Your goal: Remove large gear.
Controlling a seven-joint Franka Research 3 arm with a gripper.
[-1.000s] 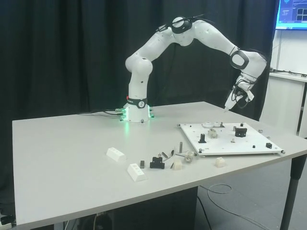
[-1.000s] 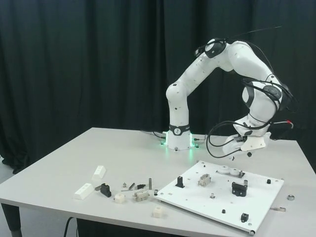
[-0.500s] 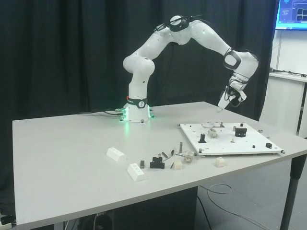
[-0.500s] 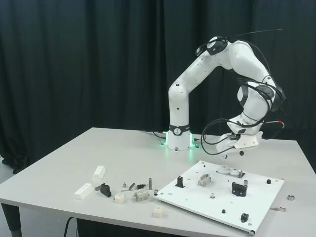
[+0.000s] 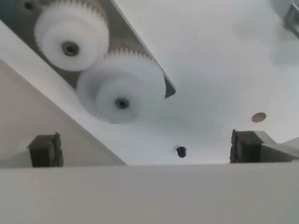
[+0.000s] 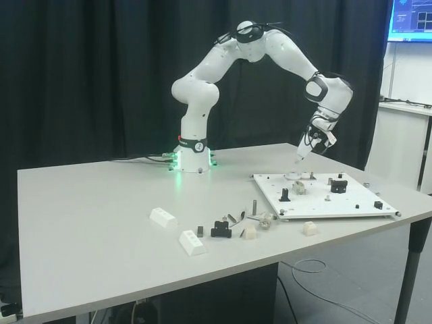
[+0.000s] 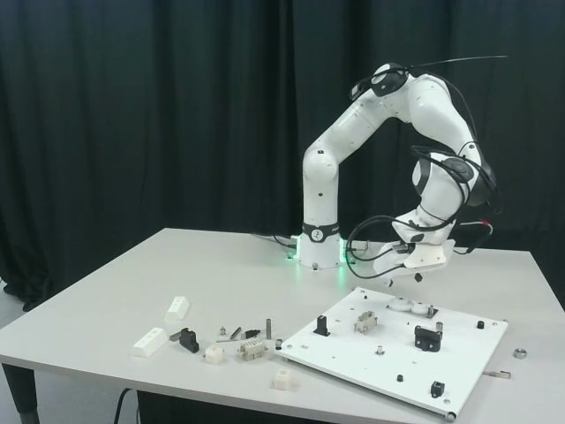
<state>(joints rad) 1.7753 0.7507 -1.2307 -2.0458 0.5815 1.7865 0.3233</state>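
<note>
On the white board [image 7: 459, 349] atop the desk [image 6: 88, 216], we hover our hand [image 5: 145, 151], fingers apart, near the large gear [image 5: 121, 86], meshed beside a smaller gear [image 5: 70, 35]; it looks light, rigid, best gripped across its toothed rim.

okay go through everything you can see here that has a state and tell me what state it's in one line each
large gear: seated on the board, meshed with its neighbour, not gripped
small gear: seated on the board
gripper: open, above the board, holding nothing
white board: flat on the table
base light: lit green
</note>
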